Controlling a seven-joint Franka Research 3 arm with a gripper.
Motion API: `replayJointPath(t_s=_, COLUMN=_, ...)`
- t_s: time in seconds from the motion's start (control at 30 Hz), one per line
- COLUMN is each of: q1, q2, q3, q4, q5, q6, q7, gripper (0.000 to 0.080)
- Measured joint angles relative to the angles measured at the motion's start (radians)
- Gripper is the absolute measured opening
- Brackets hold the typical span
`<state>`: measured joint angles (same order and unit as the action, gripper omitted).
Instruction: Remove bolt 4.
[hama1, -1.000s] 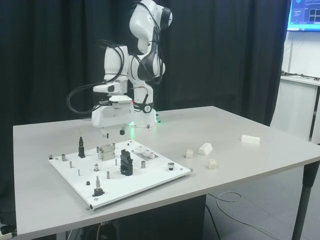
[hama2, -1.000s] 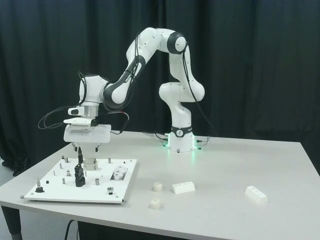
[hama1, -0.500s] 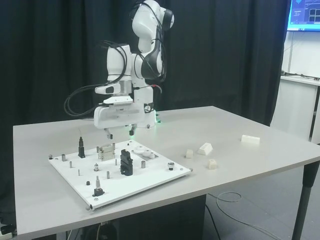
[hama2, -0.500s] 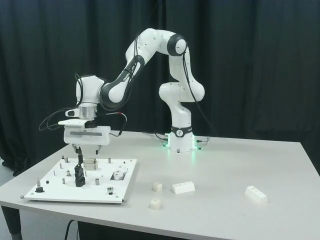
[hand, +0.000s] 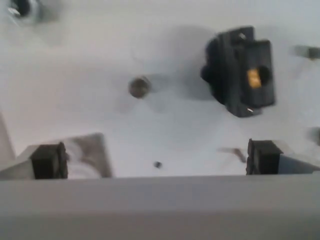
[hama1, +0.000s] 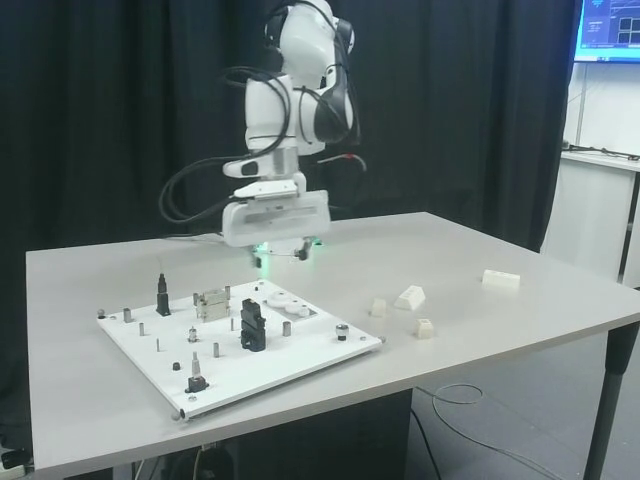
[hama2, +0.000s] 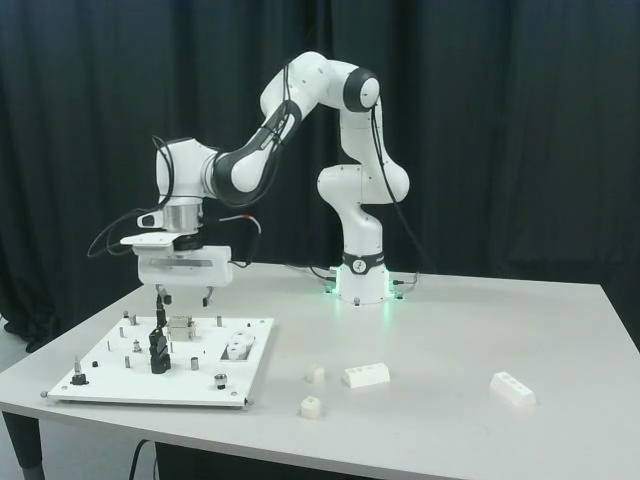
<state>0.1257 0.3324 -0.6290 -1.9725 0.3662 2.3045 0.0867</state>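
My gripper (hama1: 278, 256) hangs open and holds nothing, well above the white board (hama1: 300, 356), over its far right part. In the second room view the gripper (hama2: 185, 297) sits above the board (hama2: 110, 386), near the grey metal block (hama2: 180, 328). In the wrist view both black fingertips (hand: 47, 161) frame bare board, with the gripper (hand: 155, 159) centred there. A small grey bolt head (hand: 140, 86) stands between them, a little ahead. A black block (hand: 240, 70) stands beside it. The same short bolt (hama1: 287, 328) and black block (hama1: 250, 327) show in the first room view.
The board also carries a second bolt (hama1: 341, 331), a white round part (hama1: 285, 299), a grey metal block (hama1: 211, 303), a tall black peg (hama1: 162, 295) and several small studs. Loose white blocks (hama1: 410, 297) (hama1: 501, 279) lie on the grey table to the right.
The arm has carried the open gripper from above the board's back left part toward its right side, and slightly higher. Nothing on the board has moved.
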Motion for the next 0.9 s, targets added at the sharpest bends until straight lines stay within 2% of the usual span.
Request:
replayJointPath(t_s=0.27, q1=0.059, q2=0.0, q3=0.001, q4=0.022, q5=0.0, q6=-0.031, q7=0.257, gripper=0.08)
replayJointPath(t_s=0.67, q1=0.127, q2=0.004, q3=0.011, q4=0.021, q5=0.001, q6=-0.055, q7=0.624, gripper=0.08)
replayJointPath(t_s=0.9, q1=0.146, q2=0.019, q3=0.032, q4=0.02, q5=0.026, q6=-0.049, q7=0.889, gripper=0.08)
